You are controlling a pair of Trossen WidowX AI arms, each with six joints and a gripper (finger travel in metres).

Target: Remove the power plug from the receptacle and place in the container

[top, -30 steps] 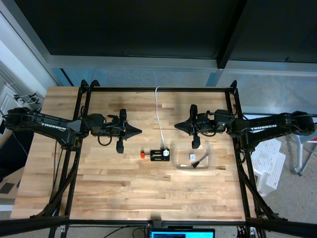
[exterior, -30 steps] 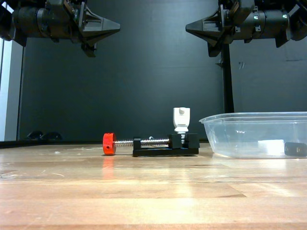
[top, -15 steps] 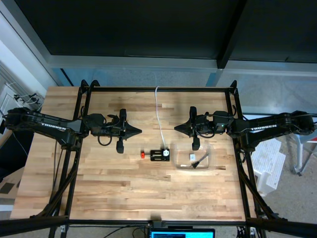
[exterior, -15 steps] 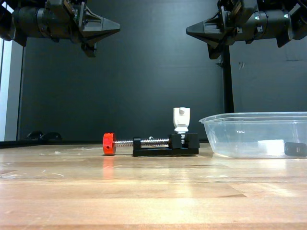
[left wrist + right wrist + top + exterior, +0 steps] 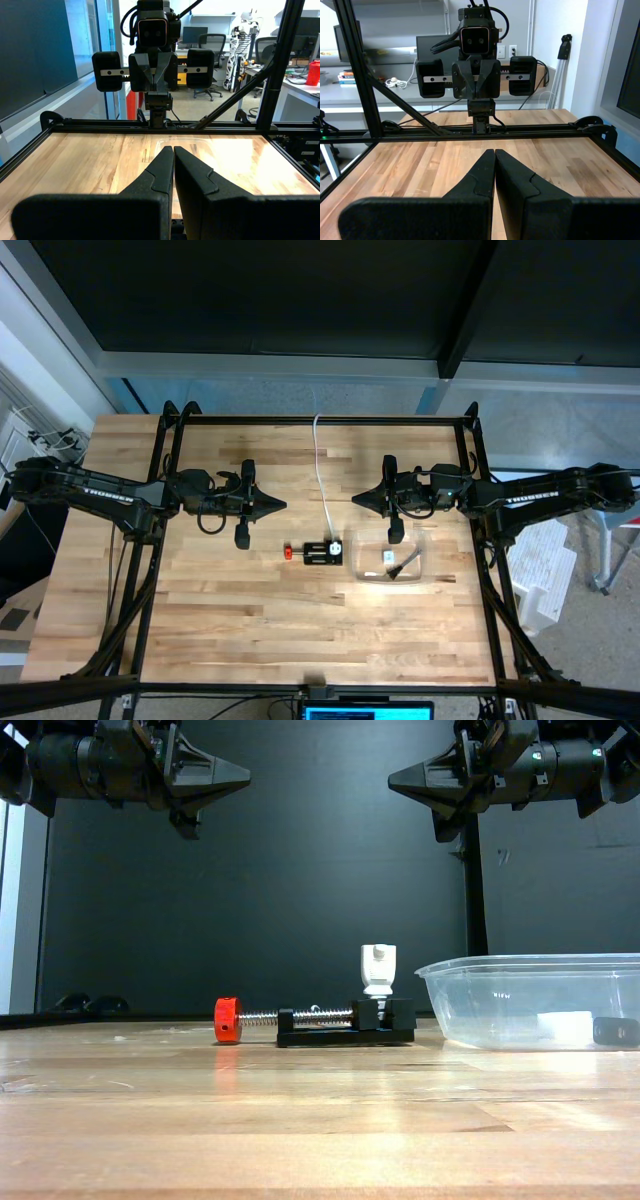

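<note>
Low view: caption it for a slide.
Left pincer and right pincer shut, up high; plug lies in tray beside vise.

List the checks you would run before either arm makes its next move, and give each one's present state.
1. Power plug lying in the container: ok.
2. Receptacle top free of the plug: ok.
3. Left gripper shut, empty, high above the table: ok.
4. Right gripper shut, empty, raised near the container: ok.
5. Vise holding the receptacle upright: ok.
</note>
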